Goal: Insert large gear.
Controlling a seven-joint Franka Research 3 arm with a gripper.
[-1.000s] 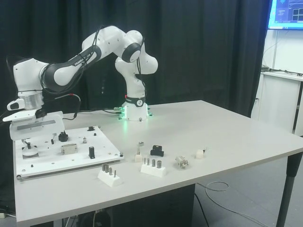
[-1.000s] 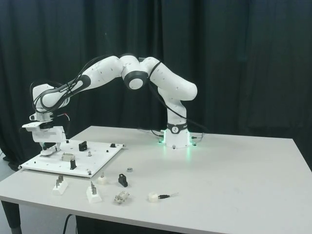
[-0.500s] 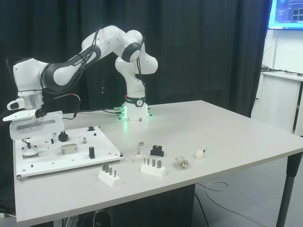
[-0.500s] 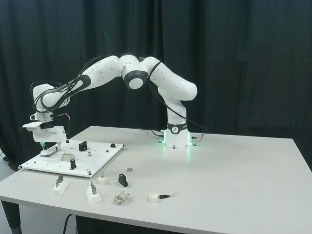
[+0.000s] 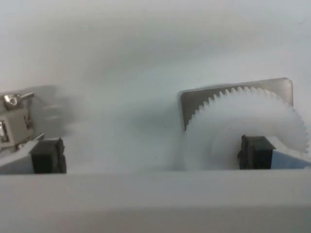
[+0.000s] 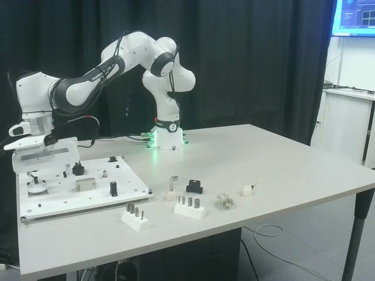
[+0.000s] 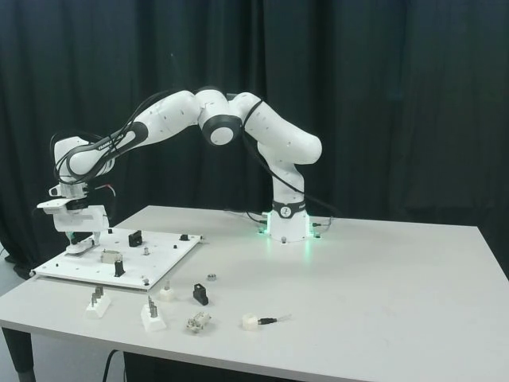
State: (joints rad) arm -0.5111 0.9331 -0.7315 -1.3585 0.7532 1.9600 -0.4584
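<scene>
Grey table [image 6: 281, 164] carries white assembly board [image 6: 82, 196] at its edge. White arm [image 7: 183, 115] reaches over board's far corner. Gripper [image 5: 150, 155] open, fingers [image 5: 47, 156] well apart. Large gear [image 5: 243, 128] lies on grey plate [image 5: 204, 97], one fingertip over it.

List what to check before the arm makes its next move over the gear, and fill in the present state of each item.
1. Jaws of the gripper spread wide: ok, the wrist view shows both tips far apart.
2. Large gear lying over the grey plate: ok.
3. Gear fully down on its shaft: cannot tell, its centre is hidden behind one fingertip.
4. That fingertip free of the gear: cannot tell, it overlaps the gear in the wrist view.
5. Gripper placed over the far corner of the white board: ok in both room views.
</scene>
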